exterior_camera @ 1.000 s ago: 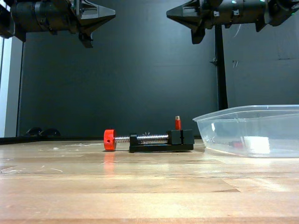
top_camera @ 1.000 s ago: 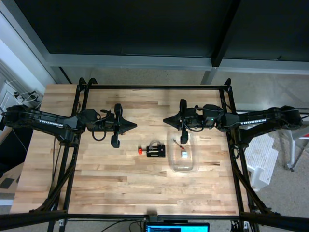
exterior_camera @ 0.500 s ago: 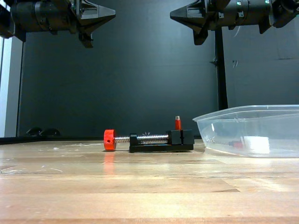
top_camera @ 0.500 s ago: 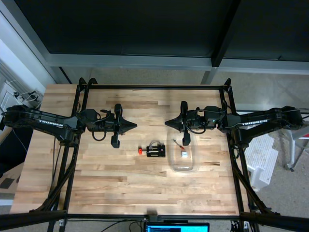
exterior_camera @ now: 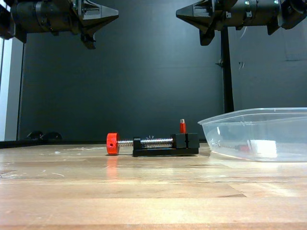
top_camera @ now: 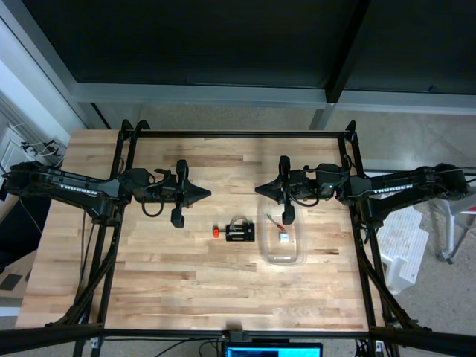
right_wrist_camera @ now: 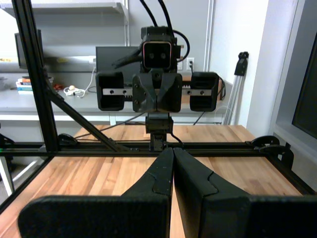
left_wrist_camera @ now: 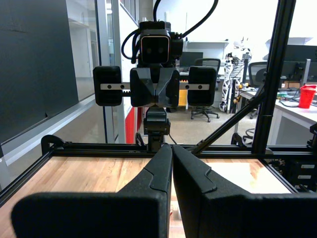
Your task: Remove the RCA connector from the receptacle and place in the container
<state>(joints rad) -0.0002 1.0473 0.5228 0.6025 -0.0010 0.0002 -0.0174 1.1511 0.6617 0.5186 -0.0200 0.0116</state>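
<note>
1. RCA connector [top_camera: 275,221]: lying flat inside the container [top_camera: 300,254], toward the far end and close to the wall that faces the receptacle [top_camera: 240,234]; red end visible through the clear wall in the low view, down on the tray floor.
2. Small white cube [top_camera: 285,236]: also inside the container, just to the near side of the connector and apart from it.
3. Receptacle: flat on the tabletop [top_camera: 171,282], with the red knob [top_camera: 216,232] at the end away from the container and the opposite end just beside the container's rounded wall. Thin strip of wood between the two in the high view; contact not decidable in the low view.
4. Left tool [top_camera: 208,193]: fingers pressed together with nothing between them, held high above the tabletop, to the left of and beyond the receptacle, pointing toward the middle.
5. Right tool [top_camera: 257,190]: fingers likewise together and empty, held high just beyond the container's far left corner, pointing at the left tool, with an open gap between the two tips.
6. Open room: free air between both tools and the things below in the low view; broad wood from the receptacle and container to the tabletop's near edge; black frame rails [top_camera: 238,134] along the far and side edges.
</note>
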